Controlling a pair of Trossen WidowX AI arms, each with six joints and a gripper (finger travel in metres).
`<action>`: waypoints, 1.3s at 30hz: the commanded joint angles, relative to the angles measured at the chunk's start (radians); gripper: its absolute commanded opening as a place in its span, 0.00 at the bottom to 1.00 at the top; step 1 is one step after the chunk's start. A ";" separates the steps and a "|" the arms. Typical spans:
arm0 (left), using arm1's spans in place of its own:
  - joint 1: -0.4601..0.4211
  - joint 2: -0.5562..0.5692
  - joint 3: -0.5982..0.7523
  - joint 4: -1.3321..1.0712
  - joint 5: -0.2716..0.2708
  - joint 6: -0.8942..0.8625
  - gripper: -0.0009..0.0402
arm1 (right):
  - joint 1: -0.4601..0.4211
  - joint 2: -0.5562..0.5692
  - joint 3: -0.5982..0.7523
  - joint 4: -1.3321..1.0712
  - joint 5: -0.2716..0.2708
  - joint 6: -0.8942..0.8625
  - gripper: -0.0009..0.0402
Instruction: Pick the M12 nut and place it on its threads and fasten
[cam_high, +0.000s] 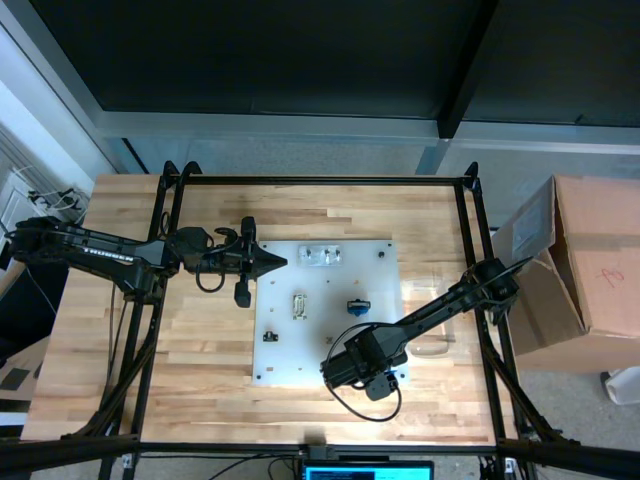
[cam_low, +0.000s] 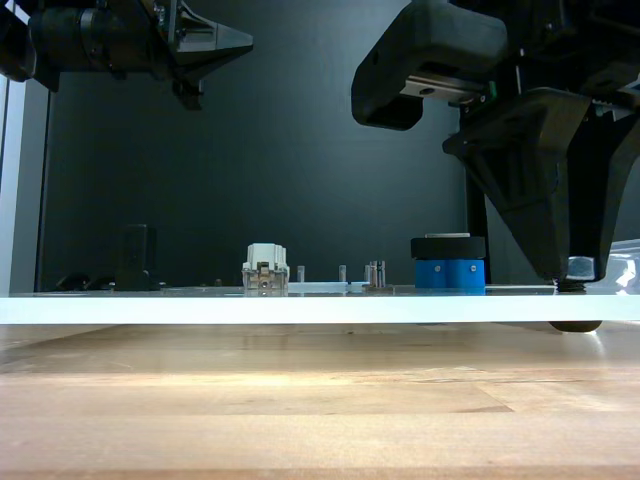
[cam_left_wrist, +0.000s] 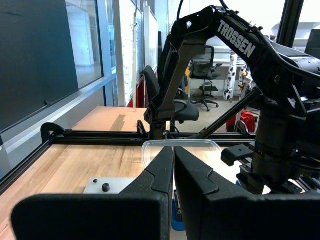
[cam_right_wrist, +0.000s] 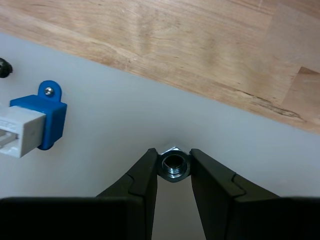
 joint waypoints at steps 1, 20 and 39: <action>0.000 0.000 0.000 0.000 0.000 0.000 0.02 | -0.004 0.000 -0.013 0.008 -0.001 0.001 0.04; 0.000 0.000 0.000 0.000 0.000 0.000 0.02 | -0.019 -0.001 -0.016 0.023 -0.015 0.279 0.04; 0.000 0.000 0.000 0.000 0.000 0.000 0.02 | -0.019 -0.001 -0.016 0.026 -0.014 1.102 0.04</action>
